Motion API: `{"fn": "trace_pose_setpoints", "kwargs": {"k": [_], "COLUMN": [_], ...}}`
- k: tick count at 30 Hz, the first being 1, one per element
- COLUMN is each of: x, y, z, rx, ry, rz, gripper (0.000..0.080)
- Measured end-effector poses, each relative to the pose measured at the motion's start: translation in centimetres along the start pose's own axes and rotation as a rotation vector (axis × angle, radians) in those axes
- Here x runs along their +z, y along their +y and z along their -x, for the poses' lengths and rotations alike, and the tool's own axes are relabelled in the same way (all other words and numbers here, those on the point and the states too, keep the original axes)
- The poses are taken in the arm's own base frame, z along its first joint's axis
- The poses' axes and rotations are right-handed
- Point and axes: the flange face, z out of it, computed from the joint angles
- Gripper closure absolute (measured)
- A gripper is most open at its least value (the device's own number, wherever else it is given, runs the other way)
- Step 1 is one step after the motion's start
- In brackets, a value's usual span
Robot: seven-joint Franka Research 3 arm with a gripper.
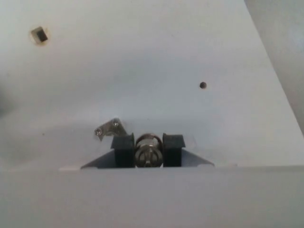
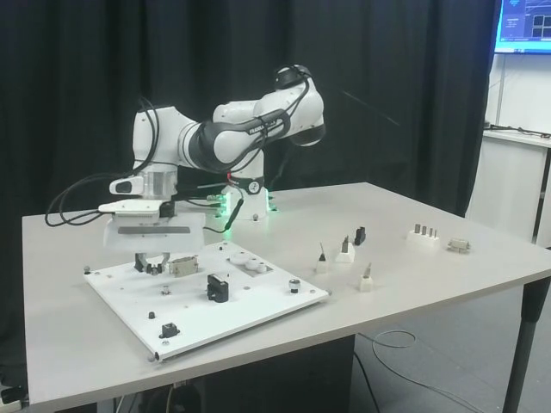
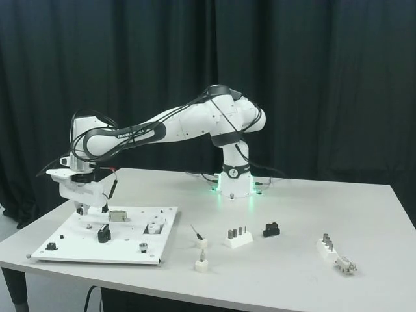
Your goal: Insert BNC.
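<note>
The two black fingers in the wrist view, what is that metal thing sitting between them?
A BNC connector, held between the tool's fingers above the white board; only the wrist view shows it.

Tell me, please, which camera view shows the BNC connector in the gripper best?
The wrist view shows it best: the BNC connector sits close up between the two black fingers of the gripper. In both room views the gripper is low over the white board, and the connector itself cannot be made out.

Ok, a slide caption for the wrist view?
End effector shut on the BNC connector, held just above the white board.
</note>
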Motion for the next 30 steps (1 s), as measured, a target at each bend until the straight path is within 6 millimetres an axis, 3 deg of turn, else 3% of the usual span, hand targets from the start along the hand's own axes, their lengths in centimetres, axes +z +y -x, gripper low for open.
{"fn": "trace_pose_setpoints", "kwargs": {"k": [15,30], "x": [1.0,1.7], "y": [-1.4,-1.3], "z": [0.5,0.7], "rx": [-0.044,-0.056], "ry": [-0.05,-0.075], "rz": [-0.022,0.008], "gripper": [0.0682,0.0682]}}
